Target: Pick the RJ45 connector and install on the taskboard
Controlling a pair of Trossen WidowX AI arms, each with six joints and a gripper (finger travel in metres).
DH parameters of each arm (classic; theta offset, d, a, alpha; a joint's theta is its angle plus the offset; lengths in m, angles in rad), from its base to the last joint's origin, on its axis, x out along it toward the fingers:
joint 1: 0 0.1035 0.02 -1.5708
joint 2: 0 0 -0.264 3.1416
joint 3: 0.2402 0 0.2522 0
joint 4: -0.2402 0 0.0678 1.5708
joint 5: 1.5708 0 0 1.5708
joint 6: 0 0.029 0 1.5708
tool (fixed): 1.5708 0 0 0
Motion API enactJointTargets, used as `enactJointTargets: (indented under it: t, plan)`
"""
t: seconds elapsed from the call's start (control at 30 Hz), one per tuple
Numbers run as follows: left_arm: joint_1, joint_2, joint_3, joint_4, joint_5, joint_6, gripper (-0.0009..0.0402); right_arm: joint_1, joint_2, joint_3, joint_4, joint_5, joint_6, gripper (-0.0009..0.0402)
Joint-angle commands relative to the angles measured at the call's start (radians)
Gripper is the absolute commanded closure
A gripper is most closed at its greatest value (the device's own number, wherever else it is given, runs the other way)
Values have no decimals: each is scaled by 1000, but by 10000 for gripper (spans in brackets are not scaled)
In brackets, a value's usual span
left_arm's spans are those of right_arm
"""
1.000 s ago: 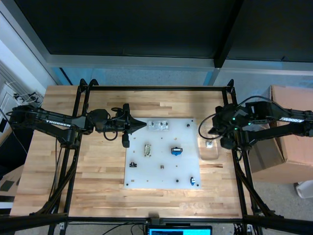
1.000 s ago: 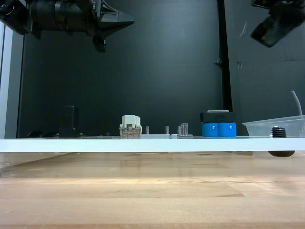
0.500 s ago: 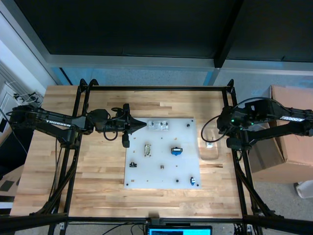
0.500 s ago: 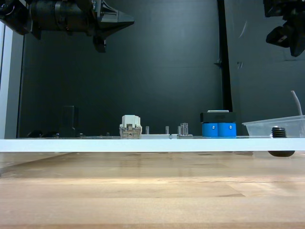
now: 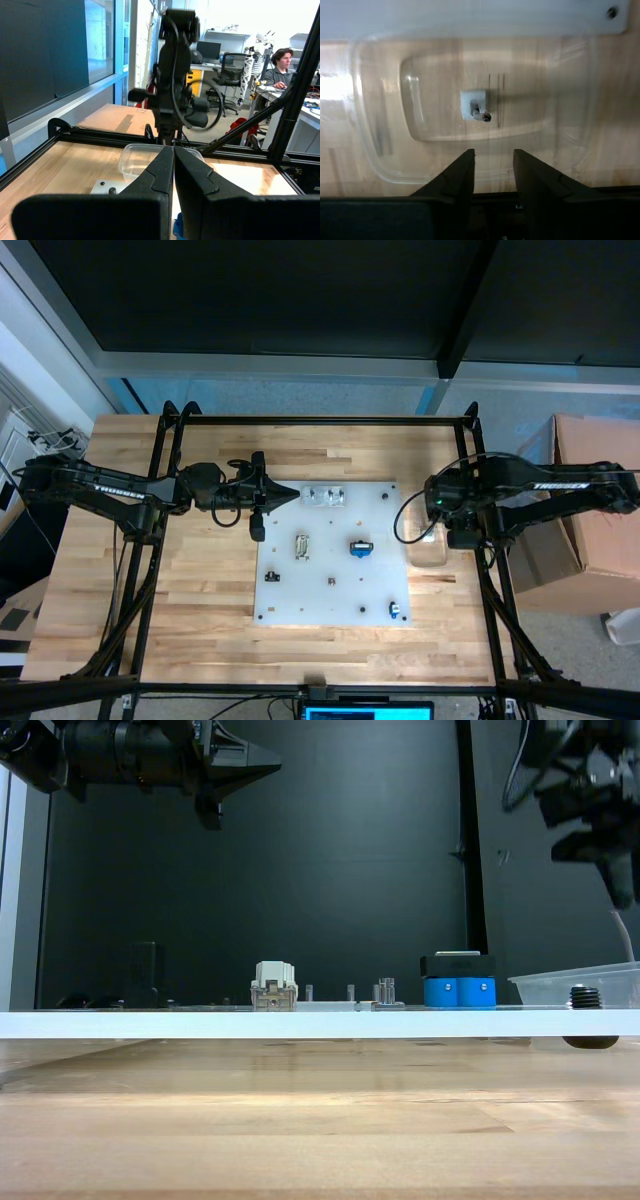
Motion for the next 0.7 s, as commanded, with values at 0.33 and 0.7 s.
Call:
enactJointTargets:
  t: [0.33,0.7]
  plan:
    - [0,0,0,0,0,0,393,7,82,-135,217,-3,0,221]
    - [0,0,0,0,0,0,393,10,172,-142,243,-31,-9,236]
